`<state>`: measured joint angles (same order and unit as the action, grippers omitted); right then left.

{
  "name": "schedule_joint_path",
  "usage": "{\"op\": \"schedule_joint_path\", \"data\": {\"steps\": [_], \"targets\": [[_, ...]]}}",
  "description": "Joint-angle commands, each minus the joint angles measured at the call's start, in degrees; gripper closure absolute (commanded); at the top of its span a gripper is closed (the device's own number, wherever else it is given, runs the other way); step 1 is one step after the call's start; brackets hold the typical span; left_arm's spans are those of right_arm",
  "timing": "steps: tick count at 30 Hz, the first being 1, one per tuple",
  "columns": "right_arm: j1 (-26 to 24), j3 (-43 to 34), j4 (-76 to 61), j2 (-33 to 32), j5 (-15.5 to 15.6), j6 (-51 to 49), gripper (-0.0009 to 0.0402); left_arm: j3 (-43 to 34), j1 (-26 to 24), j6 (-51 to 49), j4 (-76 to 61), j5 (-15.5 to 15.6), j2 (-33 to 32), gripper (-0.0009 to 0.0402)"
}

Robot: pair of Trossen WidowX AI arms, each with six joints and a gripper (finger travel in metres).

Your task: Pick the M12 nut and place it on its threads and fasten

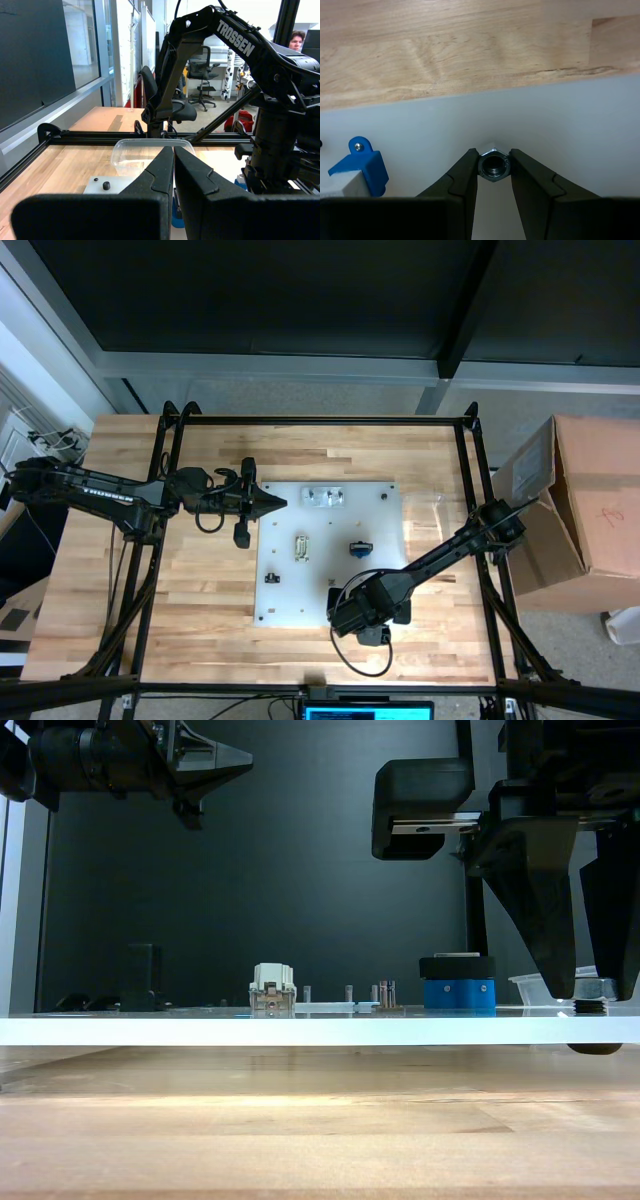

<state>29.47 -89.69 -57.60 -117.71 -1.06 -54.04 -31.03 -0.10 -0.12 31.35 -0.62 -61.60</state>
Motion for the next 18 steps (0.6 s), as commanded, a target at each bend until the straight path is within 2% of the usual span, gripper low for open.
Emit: {"op": "schedule_joint_path", "data": {"steps": [1,7,18], "targets": [[0.0,0.1,0.1,-0.2,0.0,1.4,0.0377,0.0,0.0,0.0,0.0,0.0,0.0,0.0393],[0.0,0.1,0.4,-0.2,0.0,6.6,0.0378,0.0,0.0,0.0,0.0,0.0,0.0,0.0393],[-0.3,0.1,0.9,-0.2,0.0,31.4,0.0377,0.0,0.0,0.0,0.0,0.0,0.0,0.0393]]}}
